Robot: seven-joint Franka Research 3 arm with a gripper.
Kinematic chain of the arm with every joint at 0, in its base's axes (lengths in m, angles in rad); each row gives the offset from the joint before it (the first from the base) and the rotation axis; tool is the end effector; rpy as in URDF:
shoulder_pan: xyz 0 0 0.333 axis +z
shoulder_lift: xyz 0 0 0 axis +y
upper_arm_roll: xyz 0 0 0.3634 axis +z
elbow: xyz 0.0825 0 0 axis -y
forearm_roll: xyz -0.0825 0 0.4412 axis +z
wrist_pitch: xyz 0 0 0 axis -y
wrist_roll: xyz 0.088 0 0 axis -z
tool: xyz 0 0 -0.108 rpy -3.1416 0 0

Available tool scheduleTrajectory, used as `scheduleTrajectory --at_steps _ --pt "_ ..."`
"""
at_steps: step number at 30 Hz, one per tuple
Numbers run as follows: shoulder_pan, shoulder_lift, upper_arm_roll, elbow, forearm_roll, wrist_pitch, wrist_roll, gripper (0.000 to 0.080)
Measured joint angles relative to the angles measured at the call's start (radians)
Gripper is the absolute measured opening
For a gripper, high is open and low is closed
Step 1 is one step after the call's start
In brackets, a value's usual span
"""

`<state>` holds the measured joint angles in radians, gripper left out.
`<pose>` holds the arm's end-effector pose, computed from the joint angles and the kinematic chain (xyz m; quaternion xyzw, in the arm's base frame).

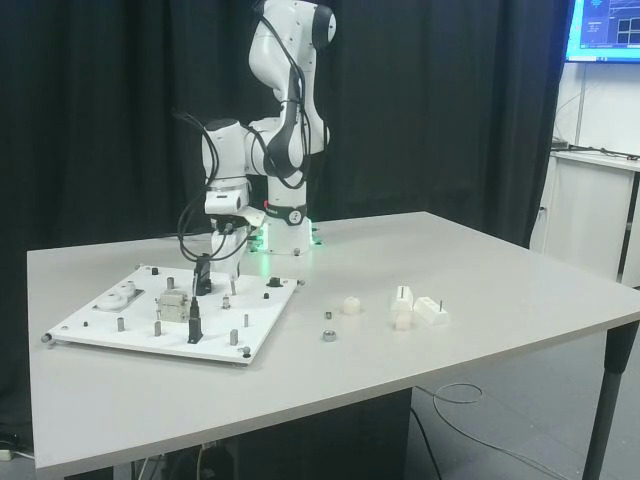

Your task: Insert square peg 2.

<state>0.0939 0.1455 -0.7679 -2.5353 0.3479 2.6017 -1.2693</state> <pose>0.3714 -0.3158 0.2278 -0.9882 -0.1480 -0.0235 0.0300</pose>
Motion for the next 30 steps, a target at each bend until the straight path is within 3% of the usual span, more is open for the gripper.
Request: scheduleTrajectory --at_steps 19,30 --pt "-0.007 -0.003 -0.001 -0.003 0.066 0.0 0.0 0.007" --pt "-0.006 -0.005 -0.001 -0.004 0.07 -0.004 -0.011 0.007"
